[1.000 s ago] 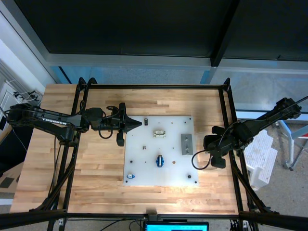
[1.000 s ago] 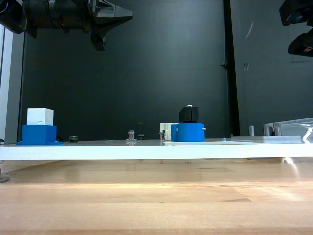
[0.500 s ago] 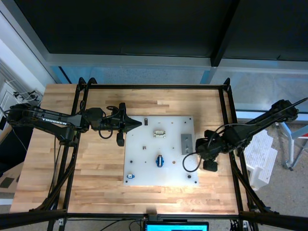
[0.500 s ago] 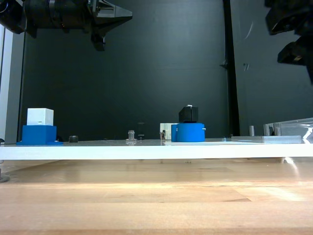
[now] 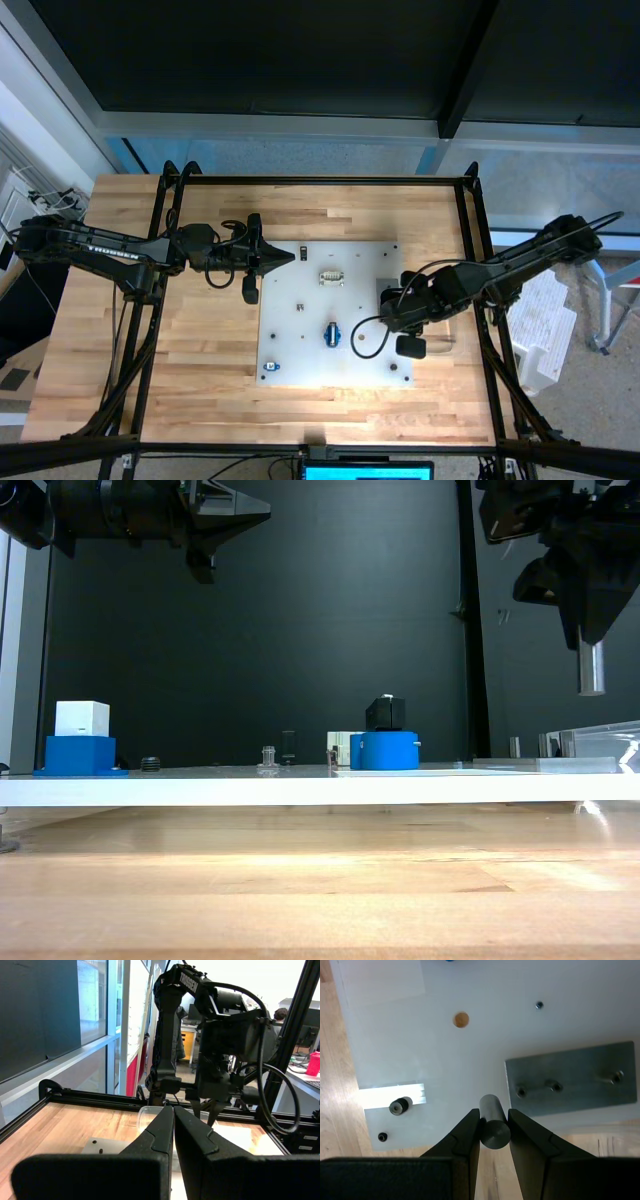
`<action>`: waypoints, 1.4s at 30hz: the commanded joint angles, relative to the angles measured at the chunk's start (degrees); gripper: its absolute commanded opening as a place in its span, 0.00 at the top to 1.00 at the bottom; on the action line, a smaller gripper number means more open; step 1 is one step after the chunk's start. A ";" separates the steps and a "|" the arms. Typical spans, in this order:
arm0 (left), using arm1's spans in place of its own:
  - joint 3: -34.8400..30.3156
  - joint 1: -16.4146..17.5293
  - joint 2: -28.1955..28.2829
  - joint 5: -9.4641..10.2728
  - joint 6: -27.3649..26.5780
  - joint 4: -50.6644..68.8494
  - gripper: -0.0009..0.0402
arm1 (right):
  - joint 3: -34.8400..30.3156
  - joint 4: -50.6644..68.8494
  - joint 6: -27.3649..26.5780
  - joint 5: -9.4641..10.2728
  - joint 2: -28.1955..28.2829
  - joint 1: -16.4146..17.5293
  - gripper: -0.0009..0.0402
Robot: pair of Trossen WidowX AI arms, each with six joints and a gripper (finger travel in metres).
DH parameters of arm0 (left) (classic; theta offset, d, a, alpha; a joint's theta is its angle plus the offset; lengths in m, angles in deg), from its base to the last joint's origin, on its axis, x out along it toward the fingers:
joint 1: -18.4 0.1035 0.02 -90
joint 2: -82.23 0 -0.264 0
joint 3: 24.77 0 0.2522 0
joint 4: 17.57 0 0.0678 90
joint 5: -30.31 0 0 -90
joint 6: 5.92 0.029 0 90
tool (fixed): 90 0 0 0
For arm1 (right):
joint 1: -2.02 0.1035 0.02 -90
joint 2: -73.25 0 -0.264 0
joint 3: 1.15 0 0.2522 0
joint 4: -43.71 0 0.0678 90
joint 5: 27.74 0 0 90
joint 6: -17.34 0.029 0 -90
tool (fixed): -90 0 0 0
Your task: Pick the 16mm cylinder and install on the taskboard
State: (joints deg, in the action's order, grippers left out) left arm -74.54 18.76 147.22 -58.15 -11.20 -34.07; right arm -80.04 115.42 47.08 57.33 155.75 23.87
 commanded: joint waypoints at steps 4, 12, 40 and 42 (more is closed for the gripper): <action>0.00 0.02 0.00 0.00 0.02 -0.02 0.98 | -3.39 0.04 -0.07 -0.04 3.58 -0.28 0.98; 0.00 0.00 0.00 0.00 0.02 -0.02 0.98 | -7.67 0.00 -0.26 -0.44 8.72 -0.70 0.98; 0.00 0.02 0.00 0.00 0.02 -0.02 0.98 | -15.58 -2.14 -0.85 -1.53 21.11 -2.10 0.98; 0.00 0.02 0.00 0.00 0.02 -0.02 0.98 | -15.58 -2.25 -0.85 -1.53 21.42 -2.05 0.98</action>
